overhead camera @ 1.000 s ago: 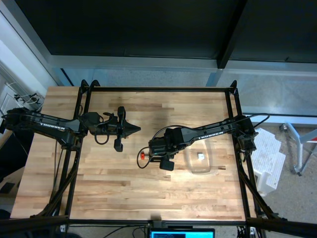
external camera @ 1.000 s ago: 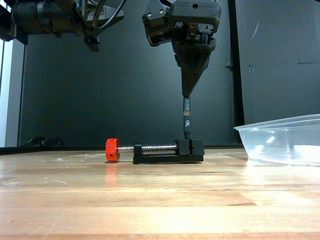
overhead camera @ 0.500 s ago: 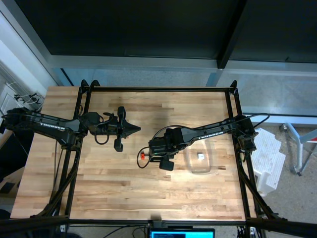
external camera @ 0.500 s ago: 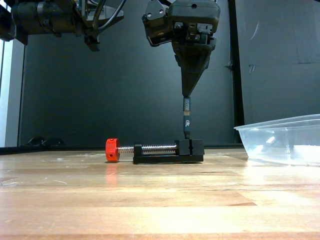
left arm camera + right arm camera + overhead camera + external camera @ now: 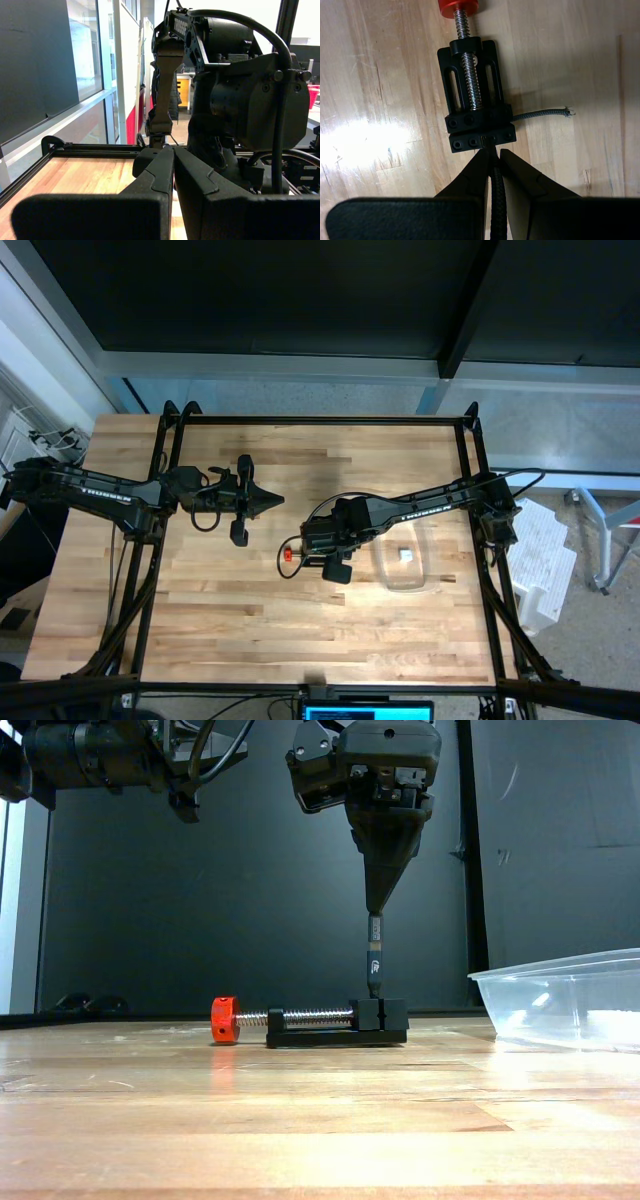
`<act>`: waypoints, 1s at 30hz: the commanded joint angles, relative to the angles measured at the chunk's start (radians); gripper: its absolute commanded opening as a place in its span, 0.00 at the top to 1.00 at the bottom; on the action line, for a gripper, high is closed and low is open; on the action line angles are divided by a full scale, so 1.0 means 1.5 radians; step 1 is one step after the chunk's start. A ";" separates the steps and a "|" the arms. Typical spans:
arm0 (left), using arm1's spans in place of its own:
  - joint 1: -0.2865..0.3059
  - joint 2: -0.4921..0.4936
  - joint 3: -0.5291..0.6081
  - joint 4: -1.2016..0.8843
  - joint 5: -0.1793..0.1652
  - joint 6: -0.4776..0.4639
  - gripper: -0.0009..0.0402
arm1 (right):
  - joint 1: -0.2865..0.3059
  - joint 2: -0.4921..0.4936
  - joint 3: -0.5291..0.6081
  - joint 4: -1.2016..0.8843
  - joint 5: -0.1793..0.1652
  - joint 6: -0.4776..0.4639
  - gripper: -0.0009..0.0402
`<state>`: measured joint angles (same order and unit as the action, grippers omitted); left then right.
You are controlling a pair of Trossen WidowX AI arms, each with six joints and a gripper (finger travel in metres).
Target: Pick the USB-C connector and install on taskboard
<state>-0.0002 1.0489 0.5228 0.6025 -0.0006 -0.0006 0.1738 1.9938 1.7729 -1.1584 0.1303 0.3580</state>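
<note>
The taskboard [image 5: 335, 1025] is a small black block lying on the wooden table, with a threaded screw and an orange-red knob [image 5: 224, 1020] at its left end. My right gripper [image 5: 373, 912] hangs straight above the block's right end, shut on the USB-C connector [image 5: 373, 958]. The dark plug stands upright with its lower tip at the block's top slot. In the right wrist view the right gripper [image 5: 492, 154] pinches the connector's cord [image 5: 496, 182] just short of the taskboard [image 5: 475, 105]. My left gripper [image 5: 275, 501] is shut and empty, held high to the left of the taskboard [image 5: 295, 554].
A clear plastic tray [image 5: 415, 575] sits right of the block and holds a small white square piece [image 5: 405, 554]. A short grey braided cord end [image 5: 540, 115] lies on the wood beside the block. A black frame [image 5: 320, 421] edges the table.
</note>
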 commanded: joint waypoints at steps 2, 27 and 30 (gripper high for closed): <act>0.000 0.000 0.000 0.000 0.000 0.000 0.98 | 0.001 -0.002 0.001 0.003 -0.006 0.000 0.98; 0.000 0.000 0.000 0.000 0.000 0.000 0.98 | 0.000 -0.002 -0.009 0.014 -0.011 -0.010 0.98; 0.000 0.000 0.000 0.000 0.000 0.000 0.98 | 0.000 -0.002 -0.012 0.018 -0.012 -0.010 0.98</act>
<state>-0.0002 1.0489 0.5228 0.6025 -0.0006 -0.0006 0.1738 1.9907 1.7573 -1.1351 0.1150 0.3424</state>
